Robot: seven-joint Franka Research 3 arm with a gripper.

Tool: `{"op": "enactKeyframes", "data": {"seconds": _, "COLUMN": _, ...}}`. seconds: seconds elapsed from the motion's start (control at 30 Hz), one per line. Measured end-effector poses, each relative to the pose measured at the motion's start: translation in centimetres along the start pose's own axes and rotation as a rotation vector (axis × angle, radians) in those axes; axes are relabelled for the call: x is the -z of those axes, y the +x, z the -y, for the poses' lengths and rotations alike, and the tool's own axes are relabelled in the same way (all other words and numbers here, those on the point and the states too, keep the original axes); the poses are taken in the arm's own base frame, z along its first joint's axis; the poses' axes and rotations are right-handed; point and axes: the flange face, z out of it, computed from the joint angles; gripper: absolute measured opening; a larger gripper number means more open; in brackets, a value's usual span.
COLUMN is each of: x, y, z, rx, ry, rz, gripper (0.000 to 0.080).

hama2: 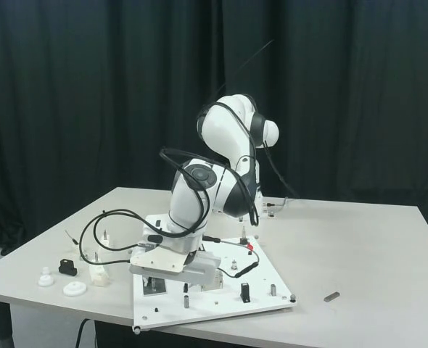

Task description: Pick round peg 2.

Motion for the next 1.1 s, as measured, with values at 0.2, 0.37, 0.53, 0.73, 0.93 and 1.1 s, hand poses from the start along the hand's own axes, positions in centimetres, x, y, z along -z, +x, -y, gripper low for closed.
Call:
{"op": "enactKeyframes", "data": {"seconds": 0.2, "x": 0.2, "y": 0.0, "z": 0.0, "rx": 0.001, "ry": -0.003, "rz": -0.007, "gripper": 0.08}}
{"op": "enactKeyframes", "data": {"seconds": 0.37, "x": 0.5, "y": 0.0, "z": 0.0, "rx": 0.003, "ry": -0.004, "rz": -0.01, "gripper": 0.08}}
{"op": "enactKeyframes", "data": {"seconds": 0.53, "x": 0.8, "y": -0.1, "z": 0.0, "rx": 0.004, "ry": -0.006, "rz": -0.006, "gripper": 0.08}}
{"op": "enactKeyframes", "data": {"seconds": 0.73, "x": 1.2, "y": -0.2, "z": 0.0, "rx": 0.003, "ry": -0.006, "rz": -0.002, "gripper": 0.08}}
{"op": "enactKeyframes", "data": {"seconds": 0.93, "x": 1.8, "y": -0.3, "z": -0.1, "rx": 0.004, "ry": -0.006, "rz": 0.003, "gripper": 0.08}}
{"op": "enactKeyframes", "data": {"seconds": 1.1, "x": 2.1, "y": -0.5, "z": -0.2, "rx": 0.029, "ry": -0.012, "rz": 0.008, "gripper": 0.08}}
